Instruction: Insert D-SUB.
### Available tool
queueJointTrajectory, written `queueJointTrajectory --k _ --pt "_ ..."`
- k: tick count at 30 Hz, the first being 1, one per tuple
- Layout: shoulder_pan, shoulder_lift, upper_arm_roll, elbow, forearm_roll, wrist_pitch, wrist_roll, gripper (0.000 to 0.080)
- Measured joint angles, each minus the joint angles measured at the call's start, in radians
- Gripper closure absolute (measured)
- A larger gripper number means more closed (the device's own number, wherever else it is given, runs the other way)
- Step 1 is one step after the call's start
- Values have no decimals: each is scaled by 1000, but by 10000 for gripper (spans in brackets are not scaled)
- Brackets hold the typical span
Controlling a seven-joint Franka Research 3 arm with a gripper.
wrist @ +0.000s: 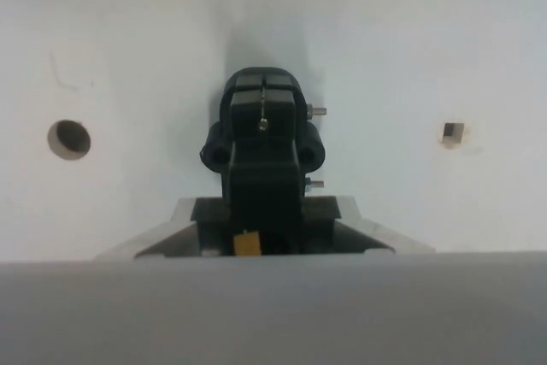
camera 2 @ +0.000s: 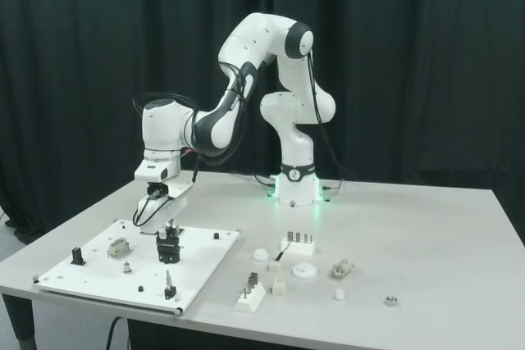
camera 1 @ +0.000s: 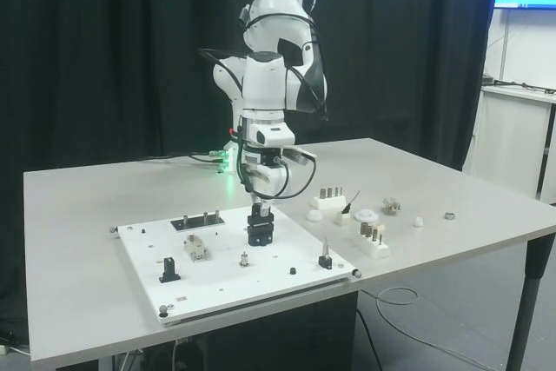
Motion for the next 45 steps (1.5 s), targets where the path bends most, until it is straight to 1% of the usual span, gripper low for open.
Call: queueJointTrajectory --k 18,31,45 --pt "-3 3 0 -1 18 0 2 648" --pt "-3 6 1 0 18 4 -2 648" --pt "-2 6 0 2 16 -1 -34 648"
